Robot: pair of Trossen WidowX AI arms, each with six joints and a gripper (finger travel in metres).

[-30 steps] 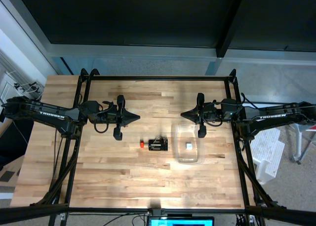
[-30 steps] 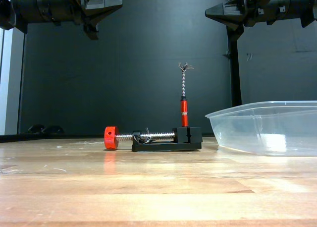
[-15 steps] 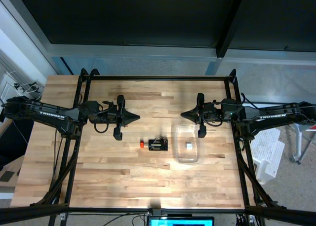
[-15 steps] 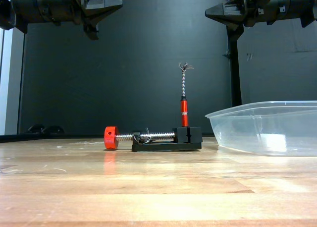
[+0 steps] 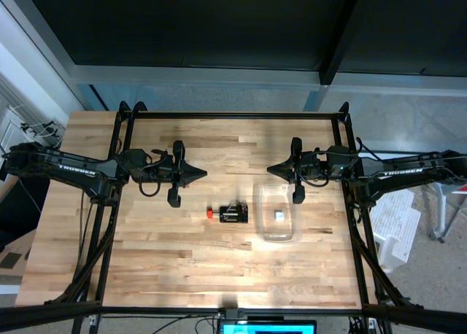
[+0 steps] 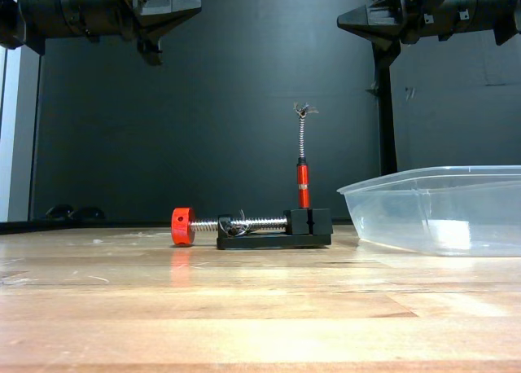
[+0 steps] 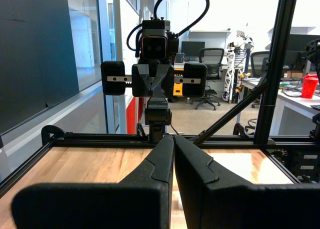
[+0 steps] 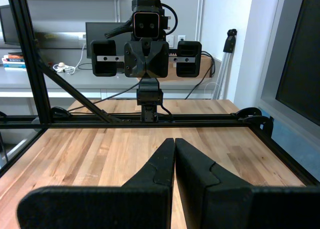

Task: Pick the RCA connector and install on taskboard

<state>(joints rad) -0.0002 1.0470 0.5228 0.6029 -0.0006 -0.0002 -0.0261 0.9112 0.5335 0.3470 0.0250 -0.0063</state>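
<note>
The black vise (image 5: 235, 215) with its red knob (image 6: 182, 226) lies mid-table. The red connector (image 6: 303, 184) stands upright on the vise (image 6: 273, 229), nothing holding it, and its braided cable (image 6: 302, 137) rises straight up to a frayed end. My left gripper (image 5: 203, 174) hangs high over the table left of the vise, shut and empty, its tips meeting in the left wrist view (image 7: 173, 137). My right gripper (image 5: 270, 169) hangs high behind the tray, shut on nothing (image 8: 174, 140). Both sit well above the vise in the low view (image 6: 195, 9) (image 6: 342, 19).
The clear tray (image 5: 279, 239) stands right of the vise and holds the white block (image 5: 279, 215), with no cable rising from it in the low view (image 6: 440, 195). A black frame borders the table.
</note>
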